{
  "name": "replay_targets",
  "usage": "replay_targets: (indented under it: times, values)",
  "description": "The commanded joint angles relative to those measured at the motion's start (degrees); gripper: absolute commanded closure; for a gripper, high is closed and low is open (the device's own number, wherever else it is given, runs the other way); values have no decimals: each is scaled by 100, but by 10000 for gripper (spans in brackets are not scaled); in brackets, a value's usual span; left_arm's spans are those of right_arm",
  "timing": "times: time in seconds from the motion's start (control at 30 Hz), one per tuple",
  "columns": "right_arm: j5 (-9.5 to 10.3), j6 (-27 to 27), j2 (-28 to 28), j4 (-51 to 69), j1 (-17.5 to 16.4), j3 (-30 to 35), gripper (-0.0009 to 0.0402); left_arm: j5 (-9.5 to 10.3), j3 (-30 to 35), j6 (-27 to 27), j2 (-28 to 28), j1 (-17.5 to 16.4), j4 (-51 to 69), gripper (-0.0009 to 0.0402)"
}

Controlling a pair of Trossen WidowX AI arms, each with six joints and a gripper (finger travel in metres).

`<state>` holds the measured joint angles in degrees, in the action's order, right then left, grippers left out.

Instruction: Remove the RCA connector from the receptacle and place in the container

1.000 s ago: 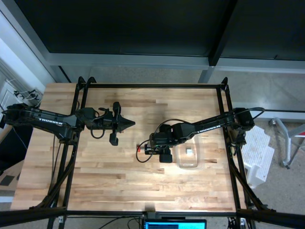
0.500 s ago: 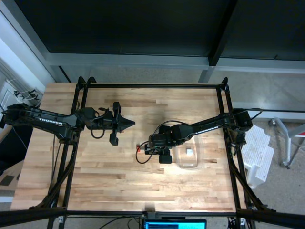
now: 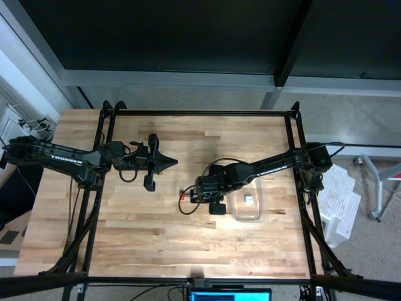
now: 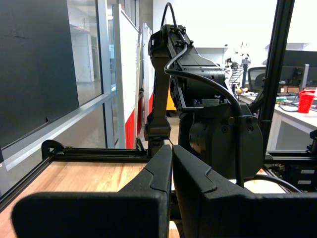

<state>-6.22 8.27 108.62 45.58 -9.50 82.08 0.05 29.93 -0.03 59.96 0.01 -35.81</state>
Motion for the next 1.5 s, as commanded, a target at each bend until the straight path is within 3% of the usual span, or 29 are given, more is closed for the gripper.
replay_targets:
  times: [0.03,0.13,0.67,1.07,1.5]
  values:
    - [-4,0,-22,-4,-4,2,380,-2,2,2,2,0,-2,393]
    - [-2,-4,-28,-7,-9,2,394,-2,2,2,2,-2,-2,393]
    - [-15,-17,-79,234,-13,254,393,-2,2,2,2,-2,-2,393]
    - [-2,31,-544,557,-131,269,393,-2,2,2,2,0,-4,393]
    - [-9,57,-1587,597,-334,-837,393,-2,2,2,2,0,-2,393]
